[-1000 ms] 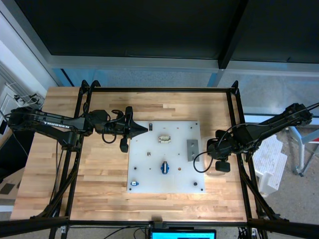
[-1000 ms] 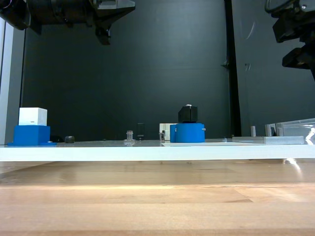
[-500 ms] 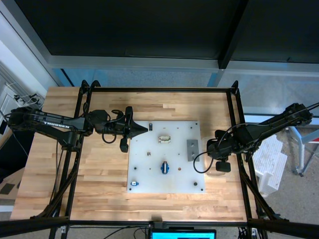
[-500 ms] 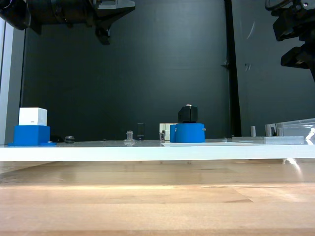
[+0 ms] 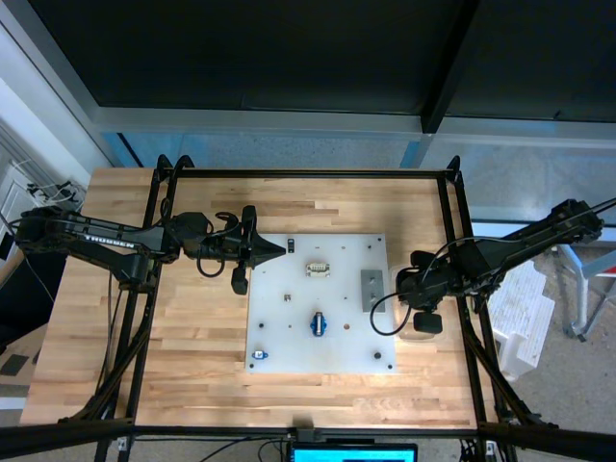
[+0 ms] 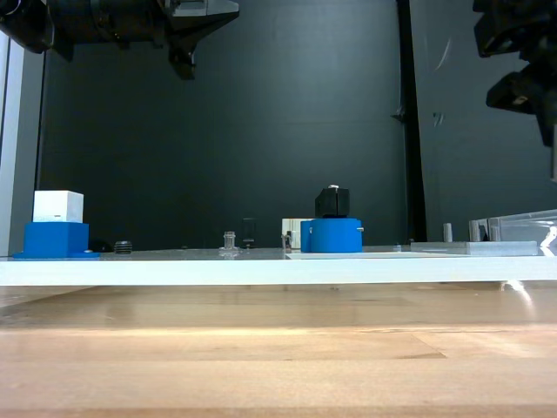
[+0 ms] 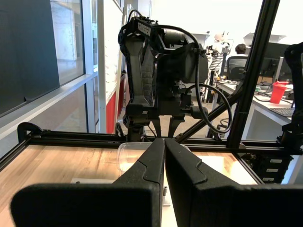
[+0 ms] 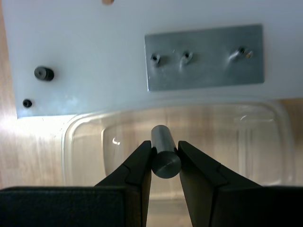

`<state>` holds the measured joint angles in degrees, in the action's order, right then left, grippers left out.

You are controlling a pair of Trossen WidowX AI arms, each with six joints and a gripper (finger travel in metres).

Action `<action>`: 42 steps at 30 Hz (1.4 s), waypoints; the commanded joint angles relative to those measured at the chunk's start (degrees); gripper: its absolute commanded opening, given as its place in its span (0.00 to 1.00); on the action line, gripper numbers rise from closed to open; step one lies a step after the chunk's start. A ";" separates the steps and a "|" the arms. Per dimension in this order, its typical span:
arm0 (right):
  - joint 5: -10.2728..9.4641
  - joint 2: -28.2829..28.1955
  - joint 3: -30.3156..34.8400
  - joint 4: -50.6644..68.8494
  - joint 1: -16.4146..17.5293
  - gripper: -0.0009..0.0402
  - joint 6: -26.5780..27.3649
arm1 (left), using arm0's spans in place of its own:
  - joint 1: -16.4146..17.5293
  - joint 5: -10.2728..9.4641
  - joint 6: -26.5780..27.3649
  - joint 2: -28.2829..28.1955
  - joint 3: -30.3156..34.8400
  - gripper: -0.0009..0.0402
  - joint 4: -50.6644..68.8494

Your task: Pick the 16mm cylinder and install on the taskboard

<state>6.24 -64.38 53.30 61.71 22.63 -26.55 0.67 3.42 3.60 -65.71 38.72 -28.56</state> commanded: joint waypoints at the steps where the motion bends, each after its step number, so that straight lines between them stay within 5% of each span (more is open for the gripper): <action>1: 0.26 -2.14 1.68 0.17 0.00 0.03 0.04 | 0.00 0.02 -0.02 0.00 0.00 0.02 -0.02; 16: 0.33 -16.20 11.10 0.17 -0.15 0.03 0.50 | 0.00 0.02 -0.02 0.00 0.00 0.02 -0.02; 23: 1.84 -20.68 15.78 0.13 -0.17 0.03 0.50 | 0.02 0.02 -0.02 0.00 0.00 0.02 -0.02; 42: 1.73 -32.39 25.88 0.09 -1.18 0.03 0.00 | 0.02 0.02 -0.02 0.00 0.00 0.02 -0.04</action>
<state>7.94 -96.07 78.65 61.80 21.52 -26.28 0.67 3.42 3.57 -65.71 38.70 -28.58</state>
